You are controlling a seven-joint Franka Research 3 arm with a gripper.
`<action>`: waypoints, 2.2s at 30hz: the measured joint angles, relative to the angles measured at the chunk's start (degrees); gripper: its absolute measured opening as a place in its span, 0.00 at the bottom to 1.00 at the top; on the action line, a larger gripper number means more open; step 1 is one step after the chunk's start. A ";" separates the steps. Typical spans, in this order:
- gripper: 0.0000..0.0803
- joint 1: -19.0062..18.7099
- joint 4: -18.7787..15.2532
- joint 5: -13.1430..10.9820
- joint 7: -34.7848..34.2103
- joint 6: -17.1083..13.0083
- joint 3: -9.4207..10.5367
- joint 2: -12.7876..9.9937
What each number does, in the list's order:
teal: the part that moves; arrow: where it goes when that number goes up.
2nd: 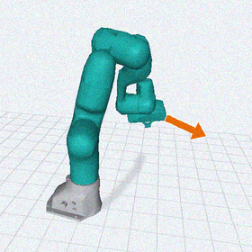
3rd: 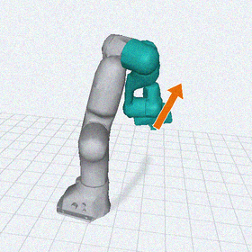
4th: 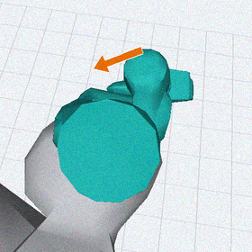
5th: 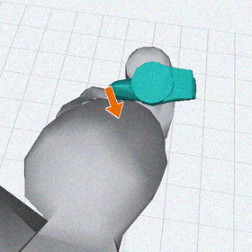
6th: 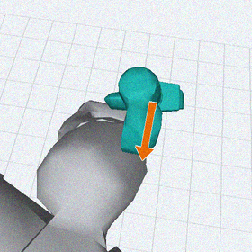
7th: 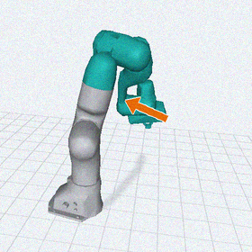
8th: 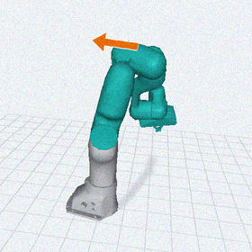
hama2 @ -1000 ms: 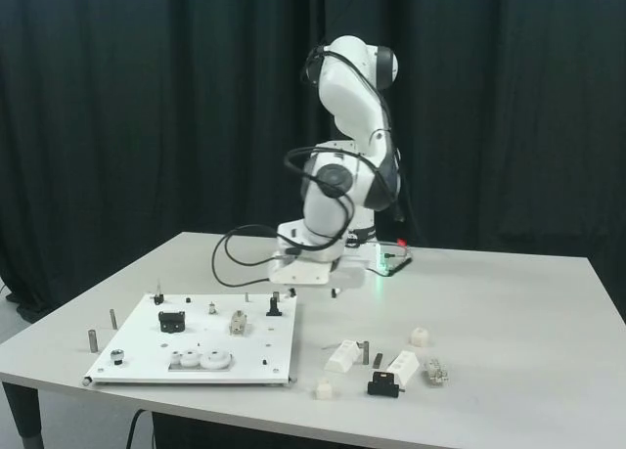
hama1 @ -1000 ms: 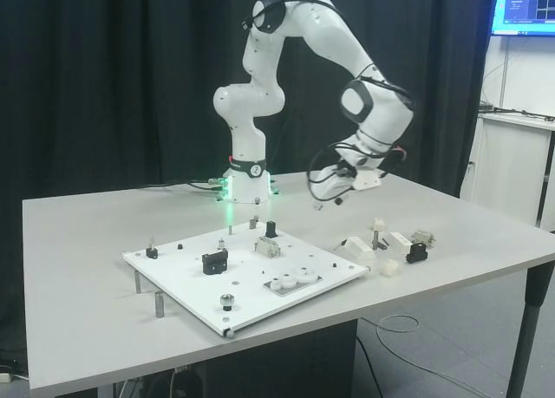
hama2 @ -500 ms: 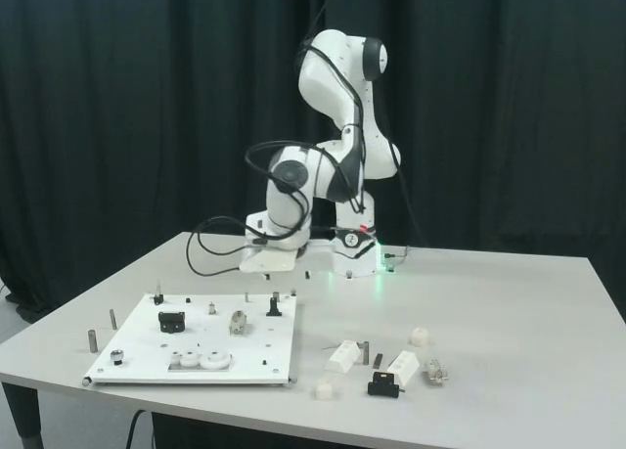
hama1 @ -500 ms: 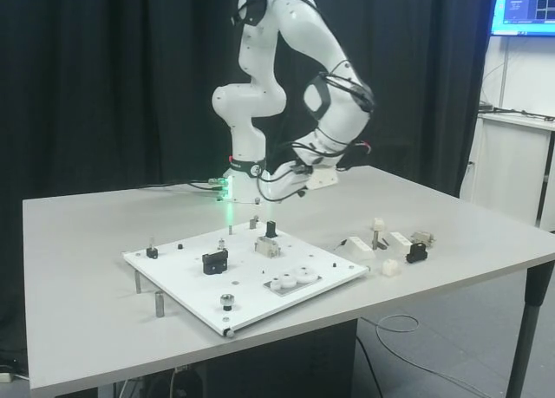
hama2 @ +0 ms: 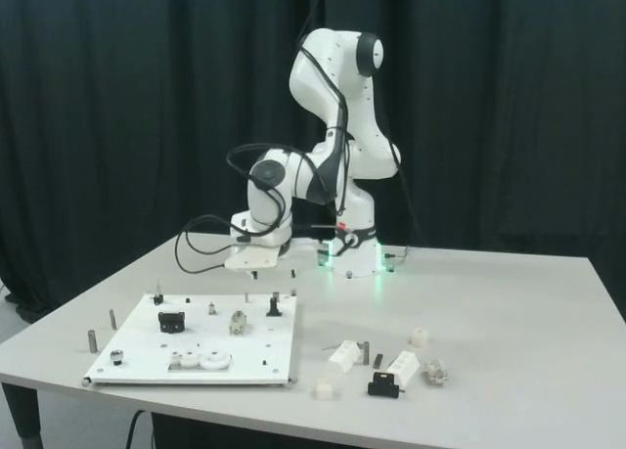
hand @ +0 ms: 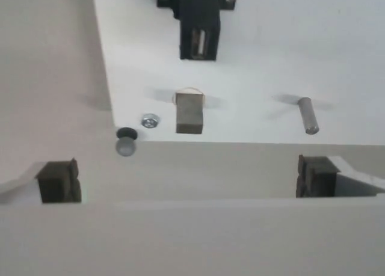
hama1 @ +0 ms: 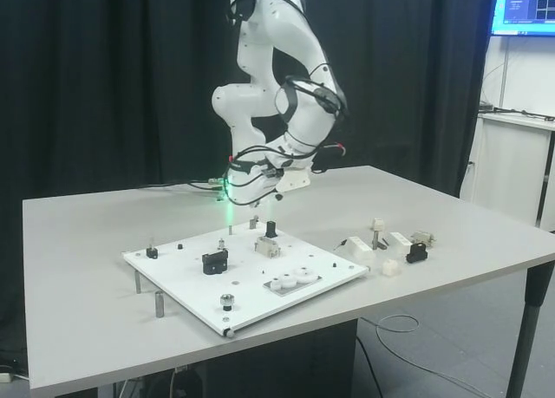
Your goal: Remove square peg 4.
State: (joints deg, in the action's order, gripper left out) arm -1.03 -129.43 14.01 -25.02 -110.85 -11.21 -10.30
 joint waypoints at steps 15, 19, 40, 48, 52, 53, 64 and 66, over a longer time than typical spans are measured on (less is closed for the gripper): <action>1.00 0.00 -5.30 -0.09 0.53 -5.73 -3.41 1.93; 1.00 0.00 -6.57 -0.18 0.52 -7.22 -3.79 2.06; 1.00 0.00 -12.53 -2.25 0.52 -13.72 -5.55 1.95; 1.00 -0.14 -13.14 -3.88 0.41 -14.79 -5.55 1.46; 1.00 -0.15 -13.15 -4.53 0.19 -15.39 -5.56 1.05; 1.00 -0.15 -13.15 -4.59 0.03 -15.64 -5.57 0.92; 1.00 -0.15 -13.16 -4.77 -1.36 -17.76 -5.69 -0.57; 1.00 -0.15 -13.15 -4.81 -1.36 -18.08 -5.74 -0.84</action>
State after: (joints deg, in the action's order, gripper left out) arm -1.19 -142.58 9.20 -26.38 -128.93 -16.95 -11.14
